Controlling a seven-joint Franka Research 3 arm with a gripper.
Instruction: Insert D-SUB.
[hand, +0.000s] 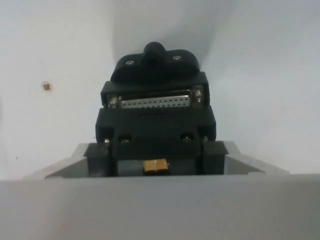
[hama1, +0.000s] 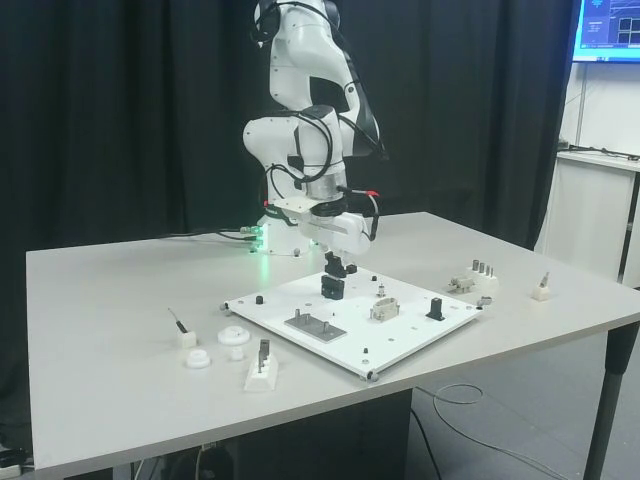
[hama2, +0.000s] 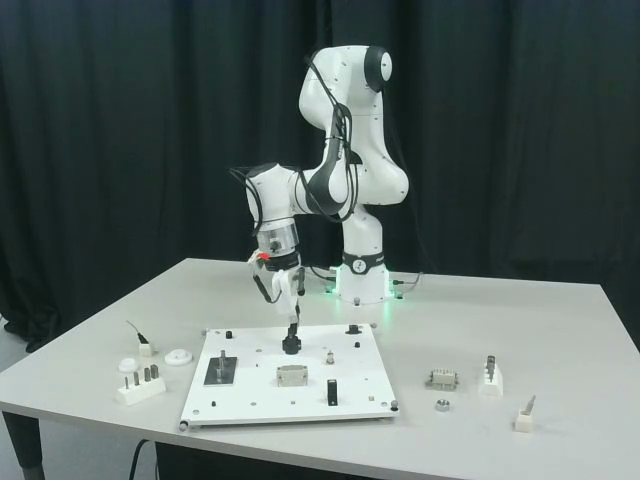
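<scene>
The white Franka arm (hama2: 340, 170) reaches down over the white square task board (hama1: 352, 325) on the grey table (hama1: 110, 300), and its two-fingered gripper (hama1: 335, 266) is closed narrowly on the black plastic D-SUB plug (hand: 155, 107), whose grey metal pin face with its rows of small holes shows in the wrist view between two screw posts. In the first room view the plug hangs directly above a small black block, apparently the mating socket (hama1: 332, 288), near the board's twelve o'clock edge; whether plug and socket already touch cannot be told. Elsewhere on the board, a grey metal plate (hama1: 315, 326) lies towards seven o'clock of the socket, a grey rectangular connector (hama1: 382, 310) towards four o'clock, and a short black upright post (hama1: 436, 309) further out the same way. My judgement: the insertion is at the alignment or first contact stage. The main risk is a small tilt or rotation of the plug in the fingers, since a D-shaped shell only enters one way and a skewed approach would jam it on the socket rim or bend pins. Pressing down hard while misaligned could also make the plug slip in the grip or shift the board
</scene>
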